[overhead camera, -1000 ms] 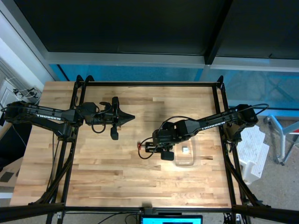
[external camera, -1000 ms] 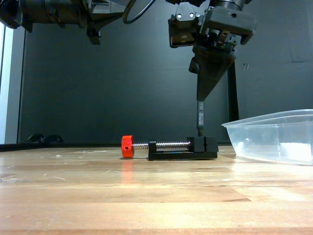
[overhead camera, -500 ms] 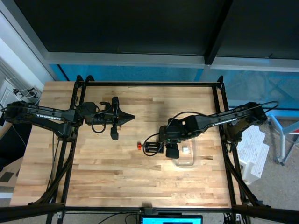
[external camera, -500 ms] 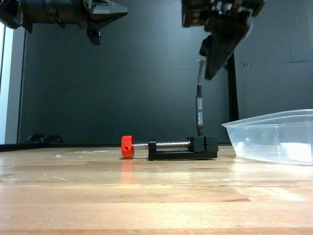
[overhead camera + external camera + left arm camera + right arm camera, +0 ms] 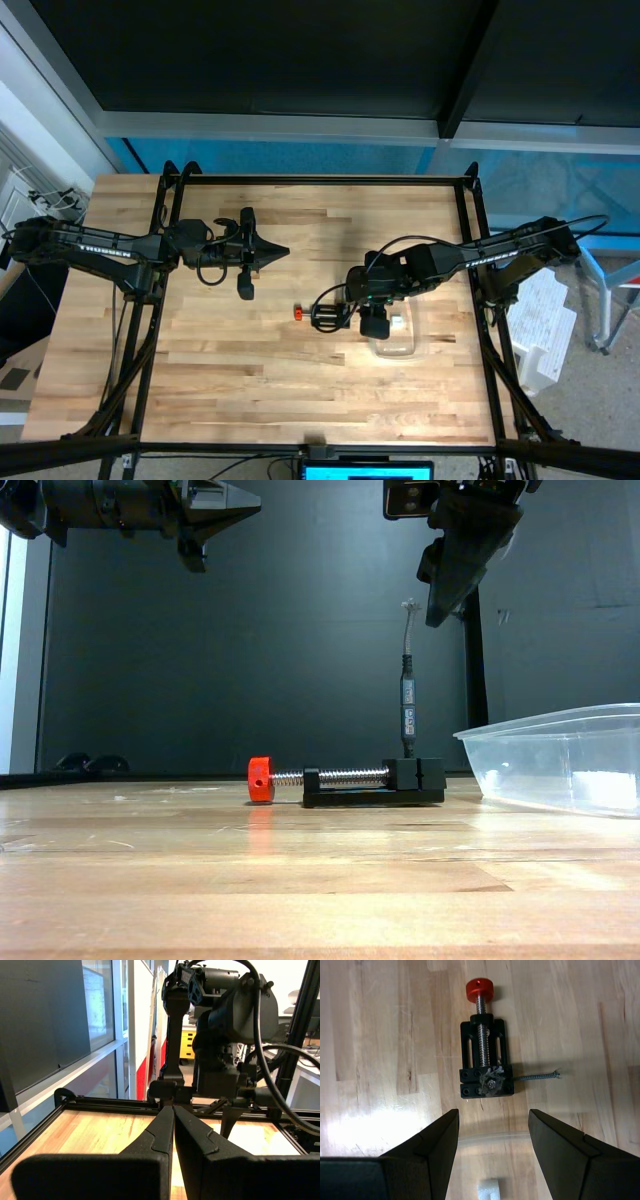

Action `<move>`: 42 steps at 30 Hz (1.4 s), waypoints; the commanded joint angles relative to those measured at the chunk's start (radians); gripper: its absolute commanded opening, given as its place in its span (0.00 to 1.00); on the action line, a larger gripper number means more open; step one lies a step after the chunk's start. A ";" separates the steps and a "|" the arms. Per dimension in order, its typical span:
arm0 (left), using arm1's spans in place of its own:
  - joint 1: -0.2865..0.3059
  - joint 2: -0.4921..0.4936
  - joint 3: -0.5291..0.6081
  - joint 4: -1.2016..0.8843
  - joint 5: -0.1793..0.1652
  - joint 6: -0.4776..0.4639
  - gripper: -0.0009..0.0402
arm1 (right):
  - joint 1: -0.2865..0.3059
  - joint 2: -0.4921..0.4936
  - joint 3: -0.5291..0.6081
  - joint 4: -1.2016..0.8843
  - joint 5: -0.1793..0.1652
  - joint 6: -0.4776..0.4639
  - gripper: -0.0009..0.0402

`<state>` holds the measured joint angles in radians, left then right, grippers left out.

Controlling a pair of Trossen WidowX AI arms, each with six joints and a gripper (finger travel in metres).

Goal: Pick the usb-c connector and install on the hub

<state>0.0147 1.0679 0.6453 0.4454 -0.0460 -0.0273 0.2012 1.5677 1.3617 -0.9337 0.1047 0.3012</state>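
- I'm hanging my right gripper (image 5: 493, 1111) right above the hub (image 5: 486, 1067), fingers (image 5: 432, 1147) spread wide and gripping nothing at all.
- The hub is sitting around the middle of the table (image 5: 200, 380), a bit toward the right edge, with its orange-red knob (image 5: 261, 779) pointing at the left edge.
- The usb-c connector (image 5: 407, 705) is standing upright in the end of the hub away from the knob, so I'm reading it as already plugged in, or very close to it.
- Handling-wise I'm guessing it's featherweight: a stiff little dark body with a thin cable stub fraying at the top. If I'm taking hold of it, I'm going for the flat sides of the body, low down. I'm never going for the frayed wire, which looks like it'd just bend or pull out.
- It's looking tall and skinny for what's holding it, so I'm thinking a sideways bump could lever it over or tip the hub, which doesn't look fastened down.
- My left gripper (image 5: 173, 1106) is hovering up high over the left half of the table, nearer the far edge, fingers pressed together and empty.
- A clear plastic tray (image 5: 540, 765) is sitting just beside the hub toward the right edge, with a small white piece (image 5: 490, 1191) lying in it.
- The surface is smooth pale wood planks catching some glare, so I'm expecting small parts to slide. A black frame (image 5: 320, 181) is running round the table, with a dark wall behind and windows off to the side.
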 commanded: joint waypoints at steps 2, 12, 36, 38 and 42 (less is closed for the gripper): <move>0.000 0.001 0.000 0.000 0.000 0.000 0.02 | 0.000 -0.078 -0.029 0.065 0.034 -0.023 0.49; 0.000 0.001 0.000 0.000 0.000 0.000 0.02 | -0.030 -0.359 -0.312 0.498 0.061 -0.139 0.39; 0.000 0.000 0.000 0.001 0.000 0.000 0.02 | -0.202 -0.763 -0.748 1.116 -0.078 -0.266 0.02; 0.000 0.000 0.000 0.000 0.000 0.000 0.02 | -0.207 -0.774 -0.778 1.159 -0.098 -0.261 0.02; 0.000 0.000 0.000 0.000 0.000 0.000 0.02 | -0.208 -0.777 -0.808 1.203 -0.098 -0.244 0.02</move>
<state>0.0147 1.0679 0.6449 0.4458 -0.0460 -0.0273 -0.0071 0.7914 0.5598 0.2600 0.0067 0.0505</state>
